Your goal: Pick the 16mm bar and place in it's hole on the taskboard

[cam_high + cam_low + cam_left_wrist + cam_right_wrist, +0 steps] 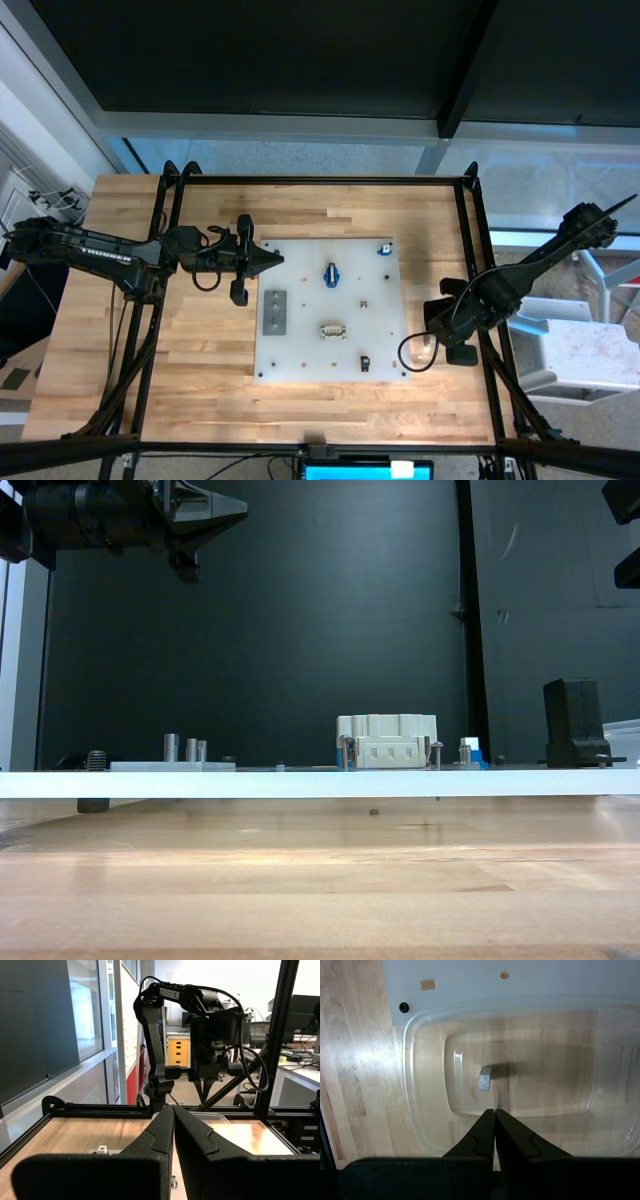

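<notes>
The 16mm bar (484,1080) is a short grey metal piece lying free on the floor of a clear plastic tray (409,1075), clear of the board. My right gripper (495,1111) hangs above the tray, shut and holding nothing, with its tips a little to one side of the bar. In the high view the right gripper (436,318) is just off the white taskboard's (300,350) right edge. My left gripper (268,260) is shut with nothing in it and hovers high over the board's left edge, pointing right; the low view shows the left gripper (215,515) well above the board (320,783).
A grey block (274,312) with short metal pegs (171,747) sits on the board's left side. A blue part (331,274), a beige connector (388,742) and a black piece (573,725) also stand on the board. A black frame (320,181) rims the wooden table.
</notes>
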Tool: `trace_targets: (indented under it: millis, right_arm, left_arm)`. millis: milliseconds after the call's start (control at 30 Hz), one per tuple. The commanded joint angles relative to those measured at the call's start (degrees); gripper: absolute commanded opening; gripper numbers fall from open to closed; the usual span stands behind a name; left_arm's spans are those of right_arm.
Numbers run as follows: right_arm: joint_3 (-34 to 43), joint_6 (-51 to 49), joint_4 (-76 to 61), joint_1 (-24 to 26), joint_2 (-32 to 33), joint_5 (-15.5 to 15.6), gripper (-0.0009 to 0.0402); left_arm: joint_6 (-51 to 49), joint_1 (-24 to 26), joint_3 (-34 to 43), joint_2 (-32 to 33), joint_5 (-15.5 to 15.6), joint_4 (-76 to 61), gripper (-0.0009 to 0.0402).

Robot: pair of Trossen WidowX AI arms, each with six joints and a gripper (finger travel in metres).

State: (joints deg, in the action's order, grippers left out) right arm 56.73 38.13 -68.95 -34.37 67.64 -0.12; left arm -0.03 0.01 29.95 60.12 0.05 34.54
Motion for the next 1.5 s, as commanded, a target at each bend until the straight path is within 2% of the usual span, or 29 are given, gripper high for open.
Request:
trace_targets:
  millis: [33, 300, 400, 500, 1100, 1267, 1500]
  right_arm:
    - [0.0, -0.2, 0.0, -0.1, 1.0, 0.2, 0.0037]
    - [-1.0, 1.1, 1.7, -0.6, 3.4, -1.4, 0.0186]
    - [-2.1, 2.2, 3.4, -0.9, 3.9, -1.8, 0.0224]
    - [-3.5, 3.0, 5.3, -1.4, 4.6, -1.8, 0.0244]
    - [-10.6, 5.1, 16.7, -3.2, 9.0, -1.2, 0.0247]
    - [-12.5, 5.5, 19.2, -3.3, 9.3, 0.0, 0.0247]
    - [-14.0, 6.4, 20.5, -3.5, 9.3, -0.3, 0.0205]
  left_arm:
    - [0.0, 0.0, 0.0, 0.0, 0.0, 0.0, 0.0]
    - [0.0, 0.0, 0.0, 0.0, 0.0, 0.0, 0.0]
    - [0.0, 0.0, 0.0, 0.0, 0.0, 0.0, 0.0]
    - [0.0, 0.0, 0.0, 0.0, 0.0, 0.0, 0.0]
    - [0.0, 0.0, 0.0, 0.0, 0.0, 0.0, 0.0]
    - [0.0, 0.0, 0.0, 0.0, 0.0, 0.0, 0.0]
    - [0.0, 0.0, 0.0, 0.0, 0.0, 0.0, 0.0]
